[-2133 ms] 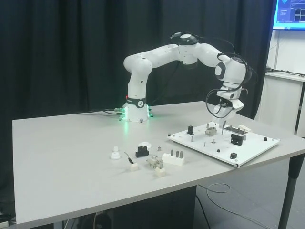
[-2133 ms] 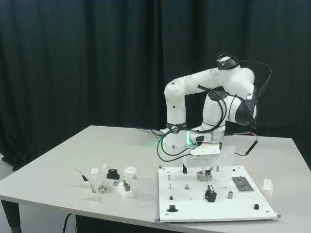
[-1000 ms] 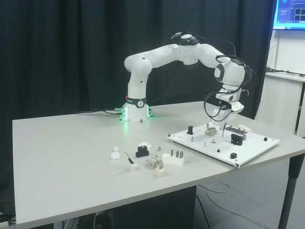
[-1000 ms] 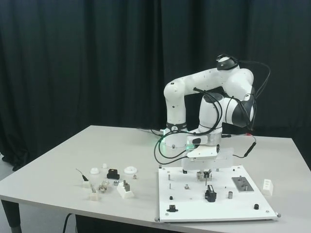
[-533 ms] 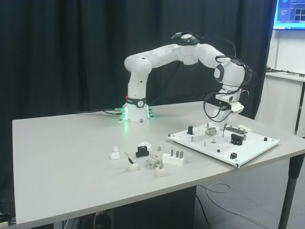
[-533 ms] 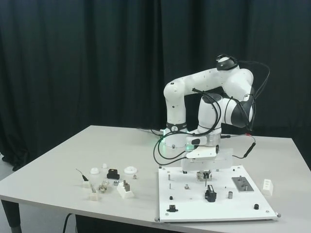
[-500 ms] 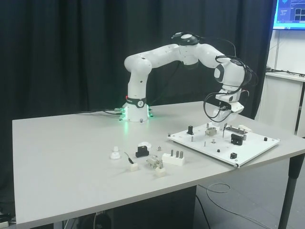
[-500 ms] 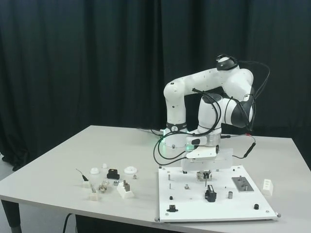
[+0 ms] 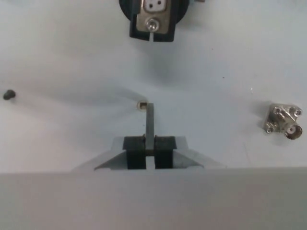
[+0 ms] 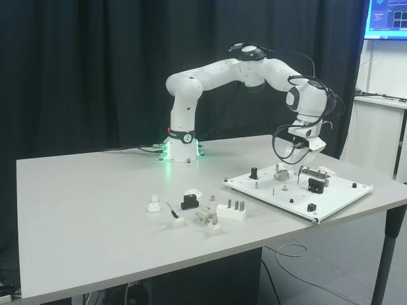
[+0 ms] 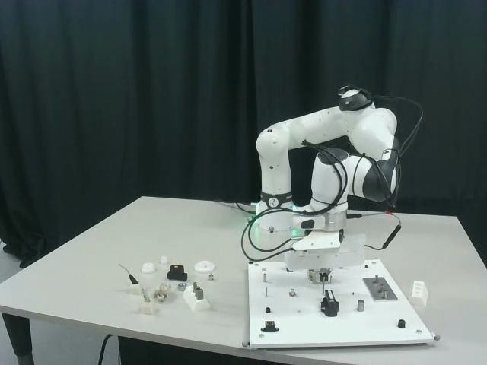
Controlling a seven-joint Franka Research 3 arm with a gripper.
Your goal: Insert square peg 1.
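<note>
In the wrist view my gripper [image 9: 149, 152] is shut on a thin grey square peg [image 9: 150, 125] held between two black fingers [image 9: 134, 153]. The peg's tip hangs just beside a small square hole [image 9: 142, 103] in the white board [image 9: 72, 72]; whether it touches the board I cannot tell. In the room views the gripper [image 10: 297, 162] [image 11: 323, 274] points down over the back middle of the board [image 10: 337, 197] [image 11: 304, 323].
On the board near the hole stand a black connector mount [image 9: 152, 19], a metal socket [image 9: 284, 120] and a small black screw [image 9: 7, 95]. Several loose small parts [image 10: 191, 210] [image 11: 171, 285] lie on the grey table beside the board. The arm's base [image 10: 181, 146] stands behind.
The hand has shifted a little across the board and sits slightly lower in the second room view. The peg is still held.
</note>
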